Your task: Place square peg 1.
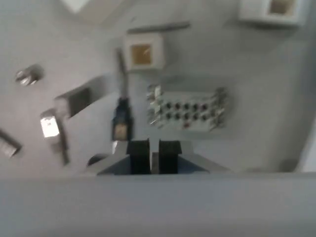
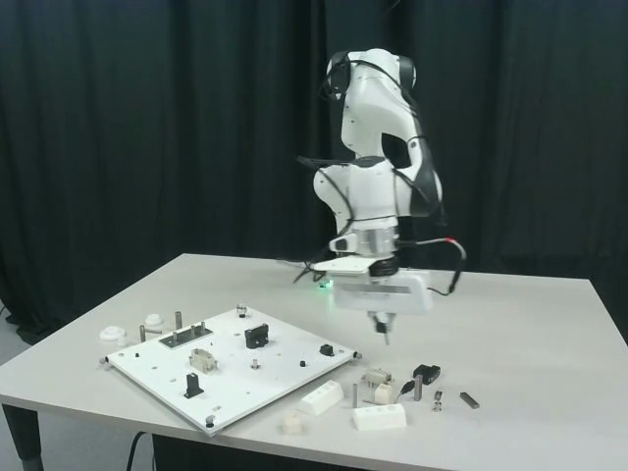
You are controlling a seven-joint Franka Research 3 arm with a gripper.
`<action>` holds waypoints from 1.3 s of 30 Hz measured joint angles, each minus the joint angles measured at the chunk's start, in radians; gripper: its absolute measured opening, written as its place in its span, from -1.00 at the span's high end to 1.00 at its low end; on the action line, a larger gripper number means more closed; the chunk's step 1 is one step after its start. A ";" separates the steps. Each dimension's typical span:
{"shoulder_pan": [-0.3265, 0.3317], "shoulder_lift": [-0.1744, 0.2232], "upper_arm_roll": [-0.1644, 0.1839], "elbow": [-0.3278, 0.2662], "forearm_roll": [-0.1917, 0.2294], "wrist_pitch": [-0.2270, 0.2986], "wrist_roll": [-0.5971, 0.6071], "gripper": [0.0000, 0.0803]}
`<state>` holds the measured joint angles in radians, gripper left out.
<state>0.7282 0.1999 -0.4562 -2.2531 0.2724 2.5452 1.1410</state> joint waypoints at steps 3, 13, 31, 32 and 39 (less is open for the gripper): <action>0.037 0.003 0.001 0.000 -0.020 0.000 0.060 0.91; 0.145 0.028 0.010 0.000 -0.049 0.013 0.234 0.91; 0.264 0.138 0.020 0.048 -0.049 0.098 0.401 0.91; 0.269 0.146 0.020 0.053 -0.049 0.098 0.408 0.91; 0.295 0.200 0.021 0.091 -0.049 0.098 0.453 0.91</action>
<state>1.0233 0.4003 -0.4347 -2.1626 0.2230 2.6433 1.5935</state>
